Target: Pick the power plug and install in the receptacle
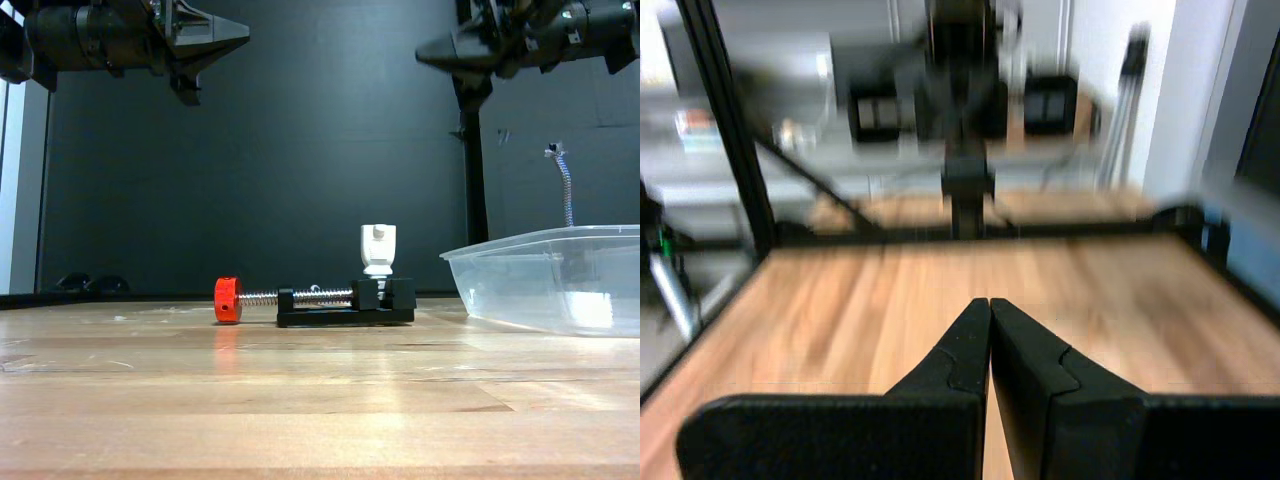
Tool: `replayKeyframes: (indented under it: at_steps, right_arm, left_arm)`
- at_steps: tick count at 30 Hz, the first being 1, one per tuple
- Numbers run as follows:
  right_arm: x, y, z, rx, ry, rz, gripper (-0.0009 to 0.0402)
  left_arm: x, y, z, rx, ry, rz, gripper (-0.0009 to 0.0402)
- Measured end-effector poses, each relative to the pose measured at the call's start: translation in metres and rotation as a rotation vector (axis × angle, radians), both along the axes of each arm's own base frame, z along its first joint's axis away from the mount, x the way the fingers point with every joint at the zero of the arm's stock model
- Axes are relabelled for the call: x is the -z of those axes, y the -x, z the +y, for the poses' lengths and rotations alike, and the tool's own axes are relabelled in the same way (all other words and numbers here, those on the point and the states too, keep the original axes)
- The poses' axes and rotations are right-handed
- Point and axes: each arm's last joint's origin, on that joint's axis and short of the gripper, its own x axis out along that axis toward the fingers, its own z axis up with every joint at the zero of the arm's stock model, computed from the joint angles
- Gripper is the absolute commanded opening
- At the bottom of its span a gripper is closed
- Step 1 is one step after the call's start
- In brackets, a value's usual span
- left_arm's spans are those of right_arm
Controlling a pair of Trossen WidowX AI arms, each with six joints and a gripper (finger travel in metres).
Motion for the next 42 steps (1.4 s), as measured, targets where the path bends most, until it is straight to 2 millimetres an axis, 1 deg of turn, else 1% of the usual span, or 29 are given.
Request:
replayKeyframes:
  at_steps: [5,9,14,20,23,26,29,33,38,42]
  right_arm:
    - [-0.005,0.003,0.005,-0.024,0.001,0.183,0.0000]
    - [-0.018,0.008,0.008,-0.029,0.004,0.297,0.0000]
    - [-0.031,0.021,0.012,0.000,0.049,0.466,0.0000]
    - [-0.039,0.034,0.017,-0.007,0.053,0.629,0.0000]
    - [-0.037,0.038,0.021,-0.017,0.063,0.703,0.0008]
    - [-0.033,0.038,0.026,-0.034,0.069,0.764,0.0029]
    - [-0.025,0.034,0.031,-0.041,0.067,0.839,0.0059]
    - [-0.017,0.030,0.037,-0.052,0.084,0.907,0.0112]
    - [-0.005,0.021,0.047,-0.025,0.114,0.973,0.0182]
    - [0.007,0.011,0.052,-0.023,0.123,1.032,0.0223]
  left_arm:
    - [0.000,0.000,0.000,0.000,0.000,0.000,0.0000]
    - [0.000,0.000,0.000,0.000,0.000,0.000,0.0000]
    - [0.000,0.000,0.000,0.000,0.000,0.000,0.0000]
    - [0.000,0.000,0.000,0.000,0.000,0.000,0.0000]
    - [0.000,0.000,0.000,0.000,0.000,0.000,0.0000]
    - [0.000,0.000,0.000,0.000,0.000,0.000,0.0000]
    - [0.000,0.000,0.000,0.000,0.000,-0.001,0.0000]
    - [0.000,0.000,0.000,0.000,0.000,0.000,0.0000]
    - [0.000,0.000,0.000,0.000,0.000,0.000,0.0000]
    - [0.000,0.000,0.000,0.000,0.000,0.000,0.0000]
